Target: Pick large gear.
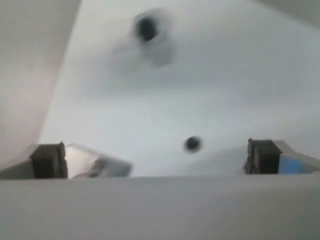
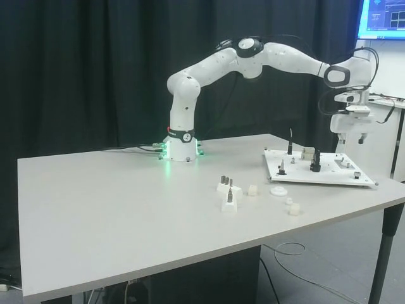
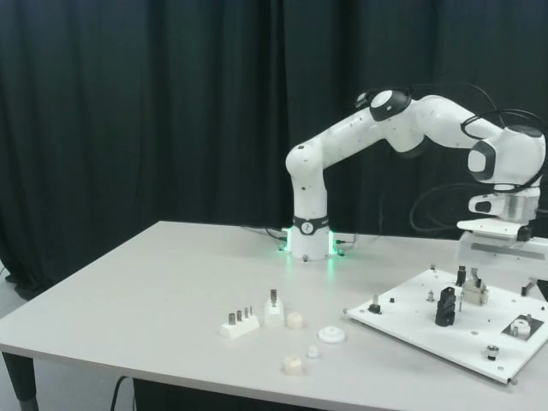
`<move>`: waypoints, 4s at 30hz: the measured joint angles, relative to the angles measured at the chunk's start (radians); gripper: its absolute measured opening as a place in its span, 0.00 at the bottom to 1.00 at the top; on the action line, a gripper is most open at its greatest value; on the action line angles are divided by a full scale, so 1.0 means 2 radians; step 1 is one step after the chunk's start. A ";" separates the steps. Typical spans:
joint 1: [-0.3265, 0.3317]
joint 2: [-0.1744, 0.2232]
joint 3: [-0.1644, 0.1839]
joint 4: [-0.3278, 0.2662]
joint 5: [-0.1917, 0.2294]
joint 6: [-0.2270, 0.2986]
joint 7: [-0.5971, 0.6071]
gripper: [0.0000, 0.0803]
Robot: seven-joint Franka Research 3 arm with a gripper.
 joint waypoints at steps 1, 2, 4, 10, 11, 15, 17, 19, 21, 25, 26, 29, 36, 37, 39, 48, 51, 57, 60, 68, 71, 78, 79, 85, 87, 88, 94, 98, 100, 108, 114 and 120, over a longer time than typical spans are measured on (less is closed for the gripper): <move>-0.001 0.000 -0.004 -0.002 -0.002 -0.003 -0.006 1.00; -0.002 0.000 -0.007 -0.005 -0.004 -0.006 -0.010 1.00; -0.004 0.000 -0.013 -0.010 -0.007 -0.012 -0.020 1.00; -0.012 0.000 -0.030 -0.026 -0.013 -0.029 -0.051 1.00; -0.013 0.000 -0.033 -0.029 -0.014 -0.032 -0.054 1.00; -0.018 0.000 -0.044 -0.044 -0.015 -0.043 -0.055 1.00; -0.019 0.000 -0.050 -0.052 -0.016 -0.049 -0.055 1.00; -0.020 0.000 -0.055 -0.060 -0.018 -0.053 -0.057 1.00; -0.021 0.000 -0.060 -0.069 -0.019 -0.056 -0.062 1.00; -0.022 0.000 -0.067 -0.088 -0.021 -0.060 -0.079 1.00; -0.022 0.000 -0.069 -0.093 -0.021 -0.061 -0.083 1.00; -0.022 0.000 -0.072 -0.109 -0.021 -0.061 -0.098 1.00; -0.021 0.000 -0.079 -0.145 -0.021 -0.060 -0.156 1.00; -0.020 0.000 -0.080 -0.150 -0.021 -0.059 -0.164 1.00; -0.020 0.000 -0.082 -0.161 -0.021 -0.057 -0.179 1.00; -0.011 0.000 -0.090 -0.219 -0.003 -0.033 -0.232 1.00; -0.005 0.000 -0.094 -0.241 0.009 -0.020 -0.248 1.00; 0.009 0.000 -0.104 -0.286 0.036 0.010 -0.276 1.00; 0.016 0.000 -0.109 -0.307 0.051 0.024 -0.287 1.00; 0.030 0.000 -0.112 -0.349 0.094 0.060 -0.335 1.00; 0.033 0.001 -0.112 -0.361 0.110 0.071 -0.351 1.00; 0.036 0.008 -0.112 -0.382 0.145 0.090 -0.378 1.00; 0.036 0.009 -0.112 -0.385 0.151 0.091 -0.382 1.00; 0.036 0.023 -0.112 -0.399 0.187 0.098 -0.406 1.00; 0.036 0.029 -0.112 -0.402 0.199 0.099 -0.414 1.00; 0.036 0.032 -0.112 -0.404 0.205 0.099 -0.418 1.00; 0.036 0.048 -0.108 -0.410 0.238 0.099 -0.432 1.00; 0.036 0.056 -0.106 -0.411 0.250 0.099 -0.437 1.00; 0.036 0.058 -0.104 -0.411 0.252 0.099 -0.440 1.00; 0.036 0.060 -0.095 -0.411 0.256 0.099 -0.442 1.00; 0.036 0.062 -0.091 -0.411 0.256 0.099 -0.442 1.00; 0.035 0.066 -0.090 -0.412 0.259 0.101 -0.438 1.00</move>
